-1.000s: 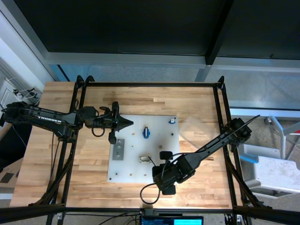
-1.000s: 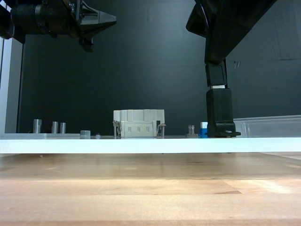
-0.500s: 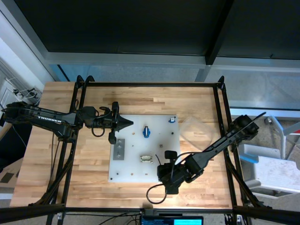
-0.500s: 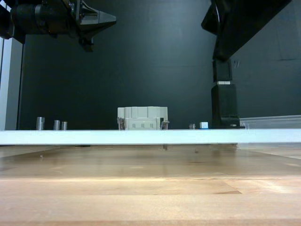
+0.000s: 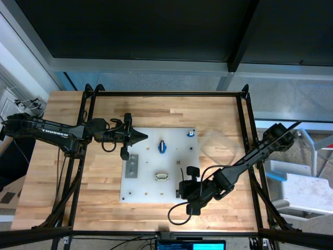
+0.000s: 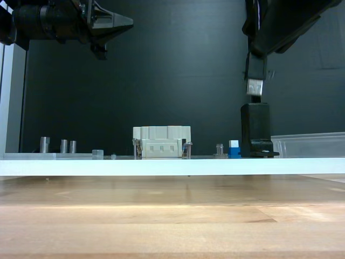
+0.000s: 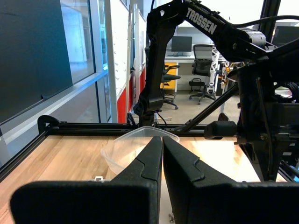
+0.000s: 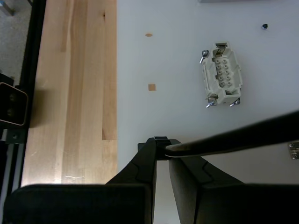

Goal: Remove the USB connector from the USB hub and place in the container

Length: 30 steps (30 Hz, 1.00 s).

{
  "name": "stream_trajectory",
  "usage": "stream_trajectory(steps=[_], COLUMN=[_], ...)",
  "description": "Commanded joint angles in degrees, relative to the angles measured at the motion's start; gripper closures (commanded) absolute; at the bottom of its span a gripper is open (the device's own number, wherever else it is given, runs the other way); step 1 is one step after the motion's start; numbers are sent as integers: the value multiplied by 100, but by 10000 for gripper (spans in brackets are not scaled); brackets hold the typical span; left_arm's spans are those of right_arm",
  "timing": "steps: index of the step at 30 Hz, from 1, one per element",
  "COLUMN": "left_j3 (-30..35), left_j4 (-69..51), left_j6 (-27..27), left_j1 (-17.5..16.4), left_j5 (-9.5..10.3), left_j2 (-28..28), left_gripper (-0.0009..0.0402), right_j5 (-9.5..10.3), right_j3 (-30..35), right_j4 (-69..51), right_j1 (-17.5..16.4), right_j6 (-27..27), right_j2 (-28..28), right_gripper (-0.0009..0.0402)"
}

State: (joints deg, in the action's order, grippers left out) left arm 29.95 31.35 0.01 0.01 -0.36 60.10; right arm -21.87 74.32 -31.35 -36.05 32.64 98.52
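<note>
Near edge: right gripper [image 8: 161, 148] low over the near-right part of the white board [image 5: 151, 194], pointing down. Jaws almost closed, pinching the USB connector [image 6: 253, 86] by its black body. The silver tip is bare and hangs straight above the USB hub [image 6: 255, 129], with a small gap between the two. In the right wrist view the cable tail runs out sideways from the jaws. The hub stands upright on the board; in the high view the gripper hides it.

Grey-beige connector [image 5: 162, 177] on the board near the hub, toward the left arm's side. Farther back, blue clip [image 5: 162, 147].

Container [image 5: 214, 144] on the wooden surface [image 5: 88, 203] beside the board's far-right corner, well apart from the plug.

Left gripper [image 7: 162, 156] raised by the board's far-left edge, jaws pressed together, nothing in them.
</note>
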Motion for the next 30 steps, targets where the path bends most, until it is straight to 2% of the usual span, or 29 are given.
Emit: stream_trajectory(steps=[1, 16, 23, 30], left_j3=[0, 0, 0, 0], left_j4=[0, 2, 0, 2], left_j6=[0, 0, 0, 0], left_j1=[0, 0, 0, 0], left_j5=[0, 0, 0, 0], left_j2=[2, 2, 2, 2], left_gripper=[392, 392, 392, 392], right_j5=[42, 103, 411, 407], right_j3=[-13, -15, -17, -142], right_j4=[-50, -328, -802, -1641], right_j1=[-7, 33, 208, 422], right_j6=[-9, -94, -4, 9], right_j2=[4, -258, -750, -1381], right_gripper=[393, 393, 393, 393])
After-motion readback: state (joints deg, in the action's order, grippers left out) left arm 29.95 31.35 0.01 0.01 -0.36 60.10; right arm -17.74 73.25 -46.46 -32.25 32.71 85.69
